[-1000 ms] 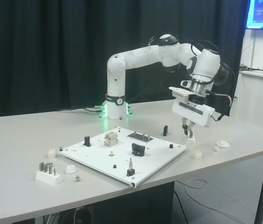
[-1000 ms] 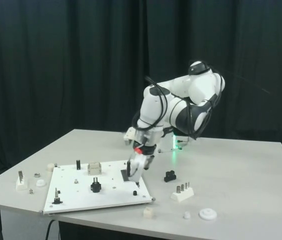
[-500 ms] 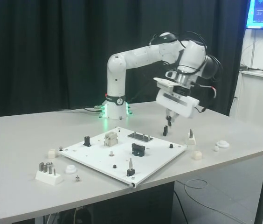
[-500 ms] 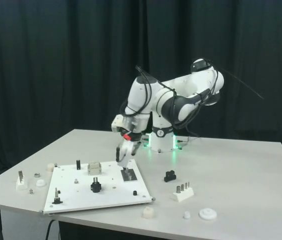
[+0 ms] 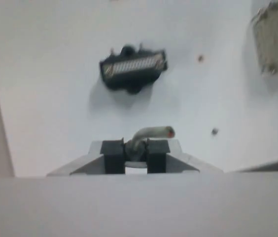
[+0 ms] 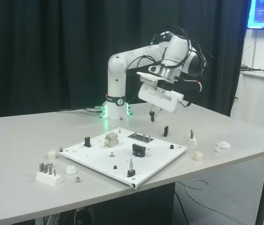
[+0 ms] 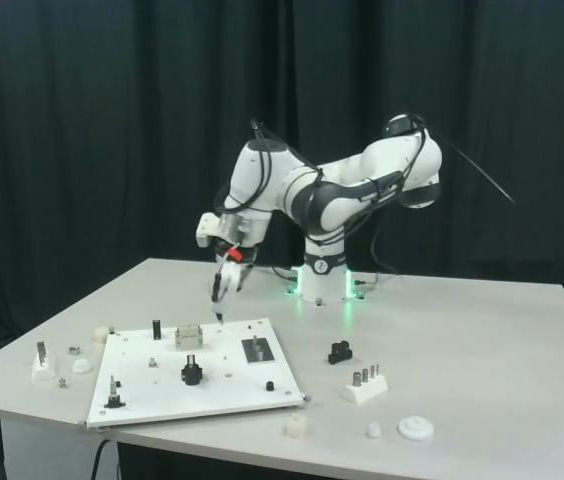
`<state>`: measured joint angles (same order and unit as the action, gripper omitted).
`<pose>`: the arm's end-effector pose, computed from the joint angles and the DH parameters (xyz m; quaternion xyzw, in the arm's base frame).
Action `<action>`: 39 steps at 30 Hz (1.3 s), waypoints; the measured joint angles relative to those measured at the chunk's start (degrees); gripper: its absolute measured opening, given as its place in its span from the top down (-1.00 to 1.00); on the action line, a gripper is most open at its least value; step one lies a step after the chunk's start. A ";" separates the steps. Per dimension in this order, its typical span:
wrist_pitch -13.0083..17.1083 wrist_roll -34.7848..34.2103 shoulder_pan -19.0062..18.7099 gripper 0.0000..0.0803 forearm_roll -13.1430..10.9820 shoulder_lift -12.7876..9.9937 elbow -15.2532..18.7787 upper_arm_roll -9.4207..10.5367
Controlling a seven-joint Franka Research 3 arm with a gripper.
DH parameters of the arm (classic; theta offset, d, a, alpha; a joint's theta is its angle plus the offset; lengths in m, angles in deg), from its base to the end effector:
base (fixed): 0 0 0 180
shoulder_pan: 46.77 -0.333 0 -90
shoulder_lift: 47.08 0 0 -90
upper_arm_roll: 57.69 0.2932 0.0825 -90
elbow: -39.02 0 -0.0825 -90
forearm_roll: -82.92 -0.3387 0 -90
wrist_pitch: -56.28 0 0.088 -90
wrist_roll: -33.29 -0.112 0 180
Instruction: Insert USB.
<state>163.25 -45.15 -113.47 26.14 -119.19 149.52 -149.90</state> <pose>0.5514 -0.0462 0.3393 0.4997 -0.8487 0.1454 0.0948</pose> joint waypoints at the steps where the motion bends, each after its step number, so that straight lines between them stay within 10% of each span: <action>1: 0.49 1.02 -0.09 0.77 0.00 0.05 0.67 -0.18; 11: 6.60 16.55 -1.33 0.77 -0.95 1.27 8.05 -1.75; 39: 16.39 58.57 1.03 0.77 -17.92 1.54 26.65 -4.36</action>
<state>179.64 13.42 -112.44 8.22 -117.65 176.17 -154.26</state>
